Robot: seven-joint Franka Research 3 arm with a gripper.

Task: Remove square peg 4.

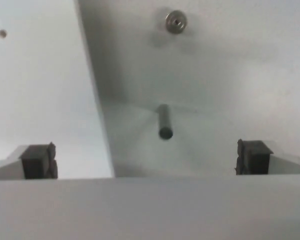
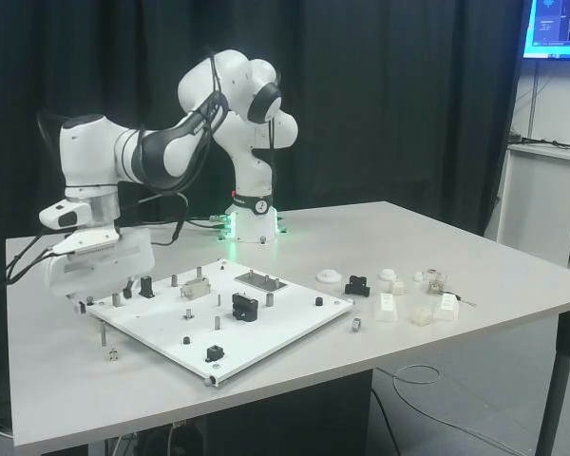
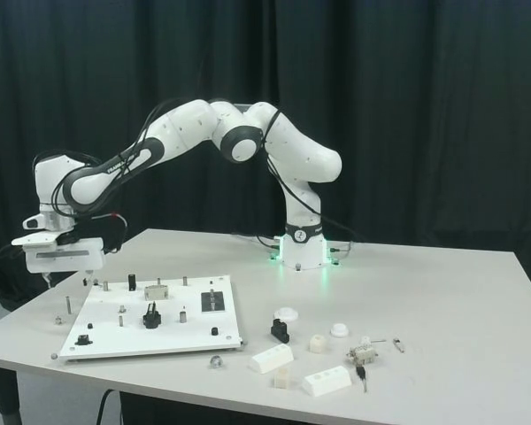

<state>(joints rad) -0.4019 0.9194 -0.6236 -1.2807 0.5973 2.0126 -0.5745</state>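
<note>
Table: big grey table (image 2: 513,275) took up most of both room views, and I had the arm bolted near its back edge.
Arm: white arm (image 3: 248,133) was folded over and reaching down to the far corner of the board, well away from its base.
Board: white board (image 2: 285,328) sat flat on the table with a bunch of small black and grey fixtures stuck on it.
Loose parts: a scatter of white blocks (image 3: 326,380) and small bits lay on the table beside the board, apart from it.
Gripper: gripper (image 1: 145,160) hung just over the board's corner, fingers spread wide with nothing between them.
Fingertips: black pads (image 1: 37,161) showed at either side of the wrist view.
Peg: a thin grey peg (image 1: 164,121) stood upright on the board between the two fingers, touching neither. Honestly couldn't tell from what I had whether that's square peg 4.
Screw: small round screw head (image 1: 176,21) sat in the board further out past the peg.
</note>
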